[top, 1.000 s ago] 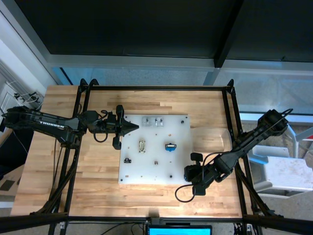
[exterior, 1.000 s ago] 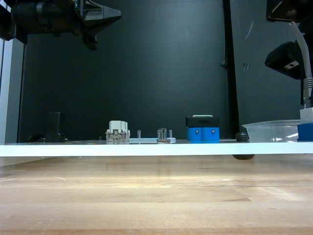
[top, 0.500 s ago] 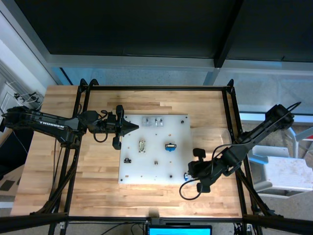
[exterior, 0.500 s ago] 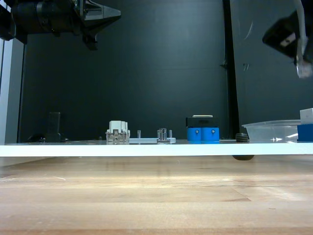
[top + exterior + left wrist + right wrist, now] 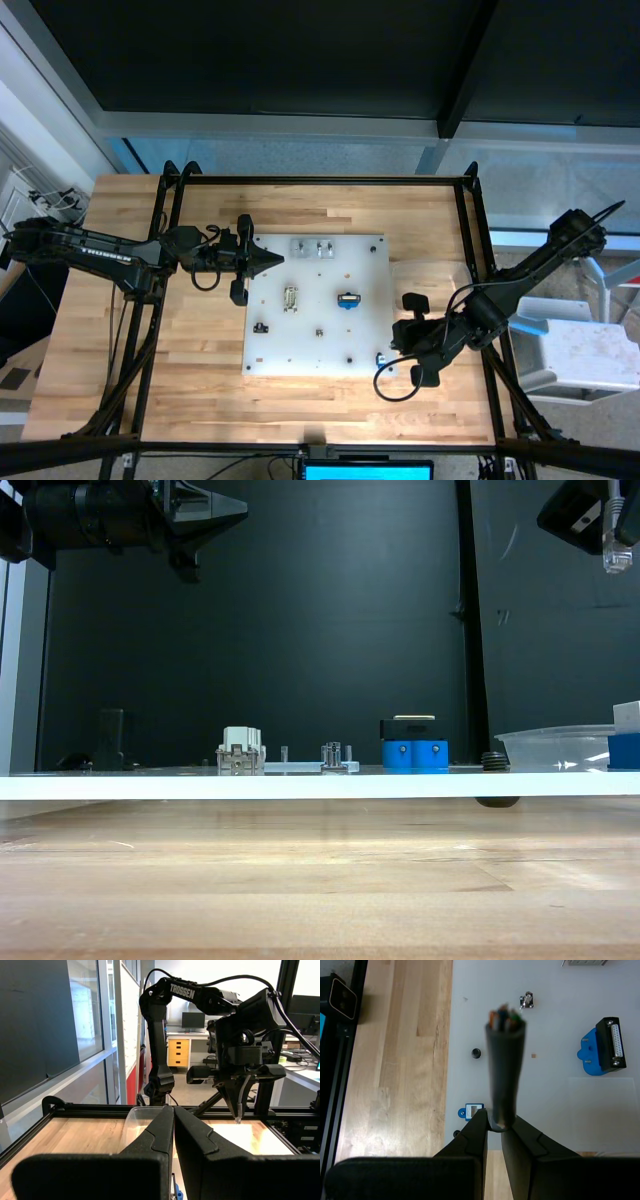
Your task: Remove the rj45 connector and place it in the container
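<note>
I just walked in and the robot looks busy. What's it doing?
The right gripper is shut on the connector, a clear plug on a grey cable stub, and holds it in the air above the board's near right corner. The blue socket on the board is empty. The connector is not yet in the container beside the board. The left gripper hangs shut over the board's left edge, holding nothing.

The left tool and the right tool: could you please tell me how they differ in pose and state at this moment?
The left tool points level across the white board's left edge; the right tool points down over the board's near right corner. The left tool is shut on nothing; the right tool is shut on the rj45 connector. Both hang above the board.
</note>
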You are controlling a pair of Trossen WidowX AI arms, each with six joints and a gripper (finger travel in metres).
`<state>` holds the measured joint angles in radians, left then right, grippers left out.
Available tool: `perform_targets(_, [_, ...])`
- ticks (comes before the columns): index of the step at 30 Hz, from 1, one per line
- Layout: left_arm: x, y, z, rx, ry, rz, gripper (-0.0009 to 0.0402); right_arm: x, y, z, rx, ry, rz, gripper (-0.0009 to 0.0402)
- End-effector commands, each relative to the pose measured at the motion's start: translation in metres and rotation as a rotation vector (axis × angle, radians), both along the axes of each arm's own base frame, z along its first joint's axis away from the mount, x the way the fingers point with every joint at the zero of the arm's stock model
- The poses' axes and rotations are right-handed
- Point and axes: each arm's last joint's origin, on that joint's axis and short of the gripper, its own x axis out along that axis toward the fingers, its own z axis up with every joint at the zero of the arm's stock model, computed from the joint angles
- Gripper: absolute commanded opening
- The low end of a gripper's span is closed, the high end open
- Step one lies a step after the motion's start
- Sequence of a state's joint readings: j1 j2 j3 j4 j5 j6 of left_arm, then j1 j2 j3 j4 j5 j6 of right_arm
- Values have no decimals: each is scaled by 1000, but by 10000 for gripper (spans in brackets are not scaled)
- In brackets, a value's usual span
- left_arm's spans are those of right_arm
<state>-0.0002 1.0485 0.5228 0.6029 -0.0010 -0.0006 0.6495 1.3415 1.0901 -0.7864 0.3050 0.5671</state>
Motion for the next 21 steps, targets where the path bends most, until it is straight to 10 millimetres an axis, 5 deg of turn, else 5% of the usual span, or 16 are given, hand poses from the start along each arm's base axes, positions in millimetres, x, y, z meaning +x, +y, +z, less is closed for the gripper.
perform_targets(1, [0, 0, 0, 0, 0, 0, 0, 1, -2, -2, 20, 22, 7, 0])
perform_targets(21, [0, 0, 0, 0, 0, 0, 0, -16, -96, -13, -47, 107, -125, 0])
